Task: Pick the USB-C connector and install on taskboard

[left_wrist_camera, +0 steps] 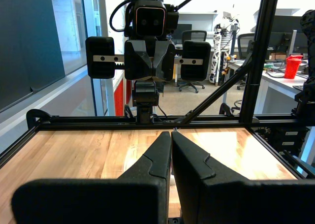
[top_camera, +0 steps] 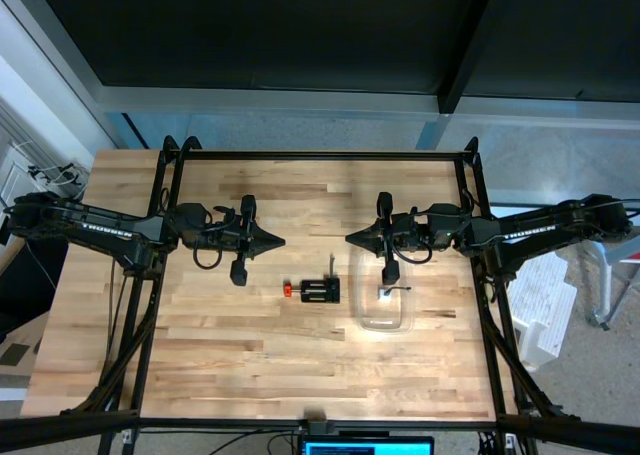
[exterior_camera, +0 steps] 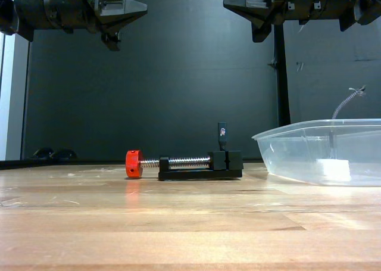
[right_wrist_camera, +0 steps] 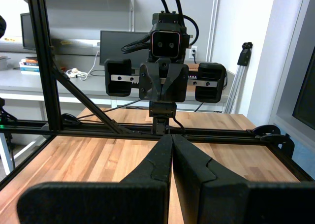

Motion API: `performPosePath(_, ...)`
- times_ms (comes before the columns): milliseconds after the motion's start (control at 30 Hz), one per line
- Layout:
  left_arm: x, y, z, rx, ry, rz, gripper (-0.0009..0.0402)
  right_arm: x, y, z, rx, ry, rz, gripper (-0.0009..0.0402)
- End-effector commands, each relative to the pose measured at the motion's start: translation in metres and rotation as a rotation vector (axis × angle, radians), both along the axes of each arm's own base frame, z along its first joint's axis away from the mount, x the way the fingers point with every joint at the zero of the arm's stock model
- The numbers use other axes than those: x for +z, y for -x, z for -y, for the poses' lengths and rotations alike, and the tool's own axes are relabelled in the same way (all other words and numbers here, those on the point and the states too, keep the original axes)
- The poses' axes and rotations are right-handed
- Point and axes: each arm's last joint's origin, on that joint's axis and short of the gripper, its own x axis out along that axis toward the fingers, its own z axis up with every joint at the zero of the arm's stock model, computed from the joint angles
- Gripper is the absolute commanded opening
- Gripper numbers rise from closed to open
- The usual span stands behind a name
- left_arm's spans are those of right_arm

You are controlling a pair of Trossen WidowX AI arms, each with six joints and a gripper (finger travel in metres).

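Note:
The taskboard (top_camera: 320, 291) is a small black block with an orange-red knob (top_camera: 287, 290), lying at mid-table; in the low view the taskboard (exterior_camera: 199, 165) shows a steel screw and a short dark upright post (exterior_camera: 222, 135). A slim dark sliver, the USB-C connector (top_camera: 400, 289), lies in the clear tray (top_camera: 385, 320) beside a small white square piece (top_camera: 384, 294). My left gripper (top_camera: 283, 242) hangs shut and empty high above the table, up and left of the block. My right gripper (top_camera: 348, 238) hangs shut and empty opposite it, behind the tray. The two tips face each other.
The clear tray (exterior_camera: 280, 155) stands right of the block, and a thin grey wire (exterior_camera: 344, 106) rises from it. Black frame rails (top_camera: 320, 156) run along the table's back and sides. Each wrist view shows the other arm straight ahead: right arm (left_wrist_camera: 147, 56), left arm (right_wrist_camera: 167, 81).

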Motion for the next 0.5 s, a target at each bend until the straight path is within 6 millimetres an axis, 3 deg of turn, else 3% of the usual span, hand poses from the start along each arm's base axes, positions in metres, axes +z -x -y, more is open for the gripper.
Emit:
performPosePath(33, 0.0, 0.0, 0.0002, -0.01, -0.002, 0.0, 0.0, -0.0002, -0.0001, 0.0, 0.003, 0.001, -0.001, 0.0)
performPosePath(500, -0.0001, 0.0, 0.0002, -0.01, -0.002, -0.001, 0.0, 0.0003, -0.0014, -0.0008, 0.012, -0.054, -0.062, 0.0)
